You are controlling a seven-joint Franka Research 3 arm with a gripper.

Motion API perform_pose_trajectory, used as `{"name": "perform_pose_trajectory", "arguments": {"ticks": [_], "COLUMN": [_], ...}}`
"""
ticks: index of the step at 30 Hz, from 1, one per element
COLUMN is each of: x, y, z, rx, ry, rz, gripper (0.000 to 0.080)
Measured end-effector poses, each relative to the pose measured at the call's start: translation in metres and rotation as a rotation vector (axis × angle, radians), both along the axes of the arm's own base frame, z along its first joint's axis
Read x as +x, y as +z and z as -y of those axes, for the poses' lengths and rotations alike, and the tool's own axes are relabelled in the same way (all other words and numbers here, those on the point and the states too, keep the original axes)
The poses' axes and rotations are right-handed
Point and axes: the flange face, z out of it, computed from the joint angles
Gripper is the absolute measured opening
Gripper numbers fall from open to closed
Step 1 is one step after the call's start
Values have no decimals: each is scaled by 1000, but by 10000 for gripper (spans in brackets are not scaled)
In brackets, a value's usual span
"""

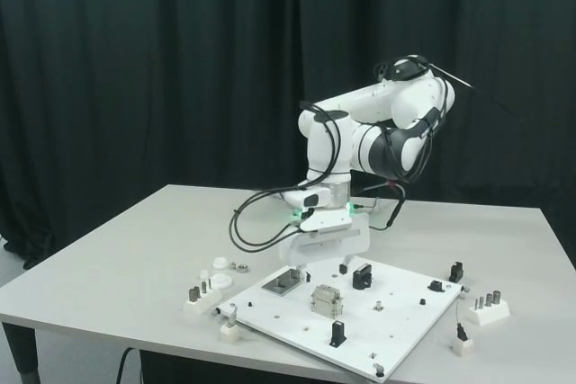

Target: Pick large gear.

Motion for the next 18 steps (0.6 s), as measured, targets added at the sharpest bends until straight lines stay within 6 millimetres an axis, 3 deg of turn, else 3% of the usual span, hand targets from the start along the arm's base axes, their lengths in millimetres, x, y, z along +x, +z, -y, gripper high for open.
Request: {"name": "perform_pose_trajectory", "arguments": {"ticks": [10, 18], "x": [-1, -4], "y": [10, 16], "z": [11, 42], "rx": [-16, -70], "ry": [-46, -74], "rz": [9, 10], "gripper": [800, 800]}}
